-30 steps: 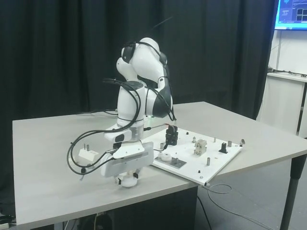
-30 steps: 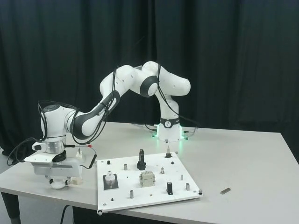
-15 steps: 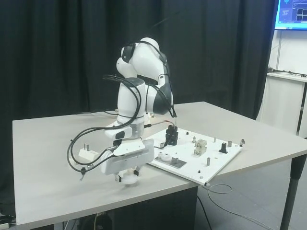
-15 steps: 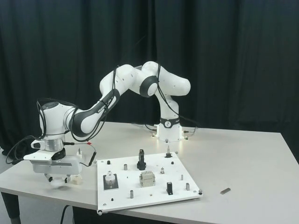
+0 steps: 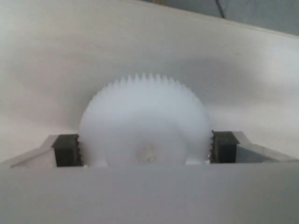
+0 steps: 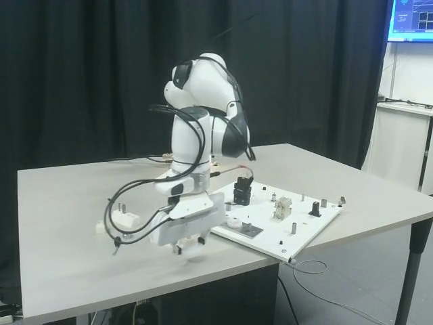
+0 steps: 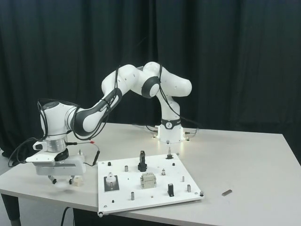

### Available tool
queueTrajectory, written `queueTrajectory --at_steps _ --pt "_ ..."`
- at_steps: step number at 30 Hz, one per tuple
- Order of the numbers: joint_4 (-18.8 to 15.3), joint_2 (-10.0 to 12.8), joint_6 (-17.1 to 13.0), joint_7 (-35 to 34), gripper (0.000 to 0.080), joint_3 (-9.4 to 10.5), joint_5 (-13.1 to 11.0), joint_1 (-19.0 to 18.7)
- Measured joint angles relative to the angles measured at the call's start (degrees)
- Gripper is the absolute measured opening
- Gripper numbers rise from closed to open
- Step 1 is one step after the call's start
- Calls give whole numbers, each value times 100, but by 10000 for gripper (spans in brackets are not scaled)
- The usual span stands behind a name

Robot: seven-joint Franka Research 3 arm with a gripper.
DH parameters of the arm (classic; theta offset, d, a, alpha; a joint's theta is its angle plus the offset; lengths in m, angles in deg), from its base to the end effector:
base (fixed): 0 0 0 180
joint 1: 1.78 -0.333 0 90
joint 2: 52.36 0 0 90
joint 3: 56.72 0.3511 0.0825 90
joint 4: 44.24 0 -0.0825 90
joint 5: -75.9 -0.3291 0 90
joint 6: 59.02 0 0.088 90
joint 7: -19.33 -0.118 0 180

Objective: Insert large gear.

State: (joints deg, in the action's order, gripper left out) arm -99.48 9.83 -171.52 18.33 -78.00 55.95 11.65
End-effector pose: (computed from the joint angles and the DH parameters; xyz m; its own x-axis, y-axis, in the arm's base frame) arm 0.6959 -0.3095 0.2432 0.8357 -0.5483 -0.0308 -0.5482 -0.8363 0.0112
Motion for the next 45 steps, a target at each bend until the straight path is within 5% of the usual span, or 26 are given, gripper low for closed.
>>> queueTrajectory --at_steps 12,23,34,45 --pt "197 -124 983 -216 597 -23 -435 -277" --pt "186 -287 1737 -622 597 -35 -531 -626" --pt "84 -346 2082 -823 597 -221 -531 -1030" --pt "-210 -462 2106 -917 597 -460 -500 -1399"
